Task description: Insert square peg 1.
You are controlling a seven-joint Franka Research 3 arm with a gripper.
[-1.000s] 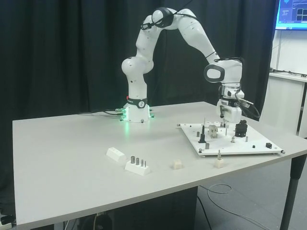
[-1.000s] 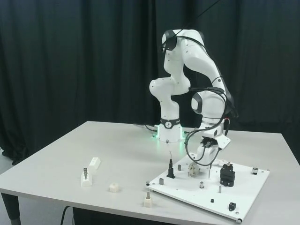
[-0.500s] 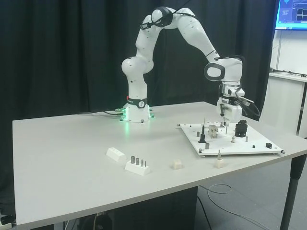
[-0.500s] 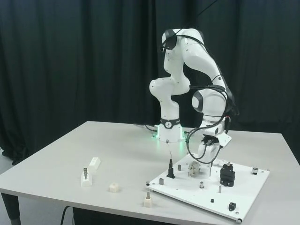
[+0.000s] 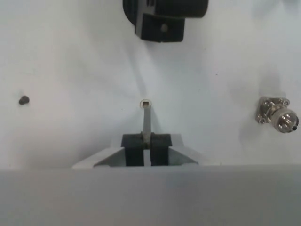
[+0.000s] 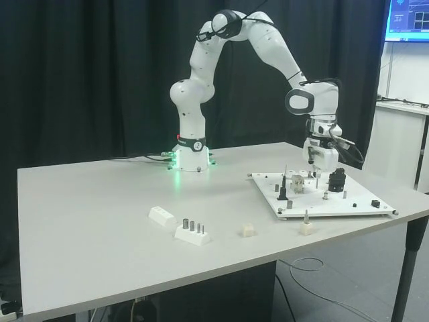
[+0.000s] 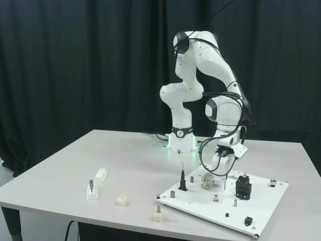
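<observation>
A thin grey square peg (image 5: 146, 123) is pinched between my black fingers (image 5: 133, 149). My gripper (image 5: 146, 151) is shut on it. The peg's lower end meets a small ringed square hole (image 5: 146, 103) in the white board (image 5: 70, 56); I cannot tell whether it is inside. In the room views my gripper (image 6: 315, 173) (image 7: 221, 176) hangs upright over the middle of the white board (image 6: 348, 206) (image 7: 266, 213), close above it.
On the board a black block (image 5: 162, 16) (image 6: 337, 181) (image 7: 243, 187) stands beside the gripper, with a metal connector (image 5: 278, 117) and upright posts (image 7: 182, 182) nearby. Off the board lie a white peg holder (image 6: 192, 233) (image 7: 92, 193), a small cube (image 6: 247, 230) and a pin block (image 6: 305, 227).
The gripper with the peg rose slightly above the board a second ago, and has stayed almost still since.
</observation>
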